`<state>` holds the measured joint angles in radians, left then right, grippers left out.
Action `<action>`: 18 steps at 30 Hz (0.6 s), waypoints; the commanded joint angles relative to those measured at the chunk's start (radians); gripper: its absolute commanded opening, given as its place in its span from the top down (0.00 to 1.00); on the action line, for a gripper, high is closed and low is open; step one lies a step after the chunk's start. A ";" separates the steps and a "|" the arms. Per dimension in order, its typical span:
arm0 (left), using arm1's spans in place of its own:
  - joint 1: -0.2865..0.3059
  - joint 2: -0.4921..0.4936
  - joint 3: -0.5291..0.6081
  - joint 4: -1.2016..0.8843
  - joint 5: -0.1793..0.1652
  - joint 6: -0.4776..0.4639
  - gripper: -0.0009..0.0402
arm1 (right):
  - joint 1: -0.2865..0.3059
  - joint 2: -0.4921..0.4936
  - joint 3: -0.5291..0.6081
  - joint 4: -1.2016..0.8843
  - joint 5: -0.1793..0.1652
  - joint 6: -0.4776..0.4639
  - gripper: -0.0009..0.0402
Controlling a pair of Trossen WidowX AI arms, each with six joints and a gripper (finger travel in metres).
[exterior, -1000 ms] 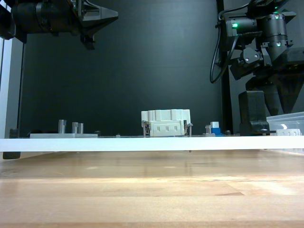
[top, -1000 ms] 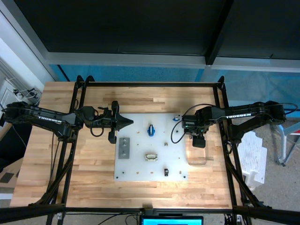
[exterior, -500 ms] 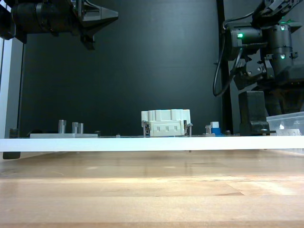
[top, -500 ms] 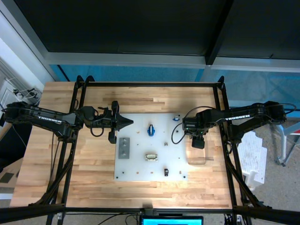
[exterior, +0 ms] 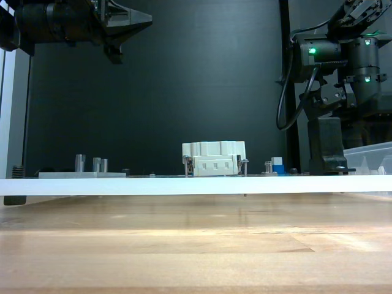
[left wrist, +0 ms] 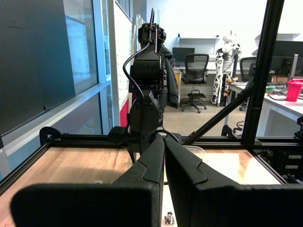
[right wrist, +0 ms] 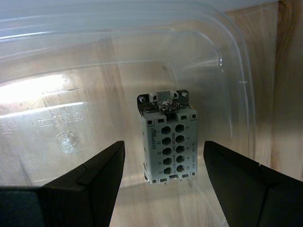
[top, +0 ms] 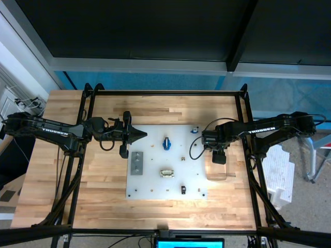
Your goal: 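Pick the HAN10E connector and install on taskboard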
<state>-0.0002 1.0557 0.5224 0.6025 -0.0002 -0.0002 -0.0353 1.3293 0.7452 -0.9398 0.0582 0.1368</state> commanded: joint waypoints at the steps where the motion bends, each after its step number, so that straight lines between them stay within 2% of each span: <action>1: 0.000 0.000 0.000 0.000 0.000 0.000 0.98 | 0.001 0.000 0.000 0.002 -0.002 0.000 0.41; 18: 0.000 0.000 0.000 0.000 0.000 0.000 0.98 | 0.009 0.003 -0.008 0.015 -0.008 0.012 0.42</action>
<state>-0.0002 1.0554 0.5224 0.6025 -0.0002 -0.0002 -0.0273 1.3308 0.7361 -0.9253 0.0502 0.1478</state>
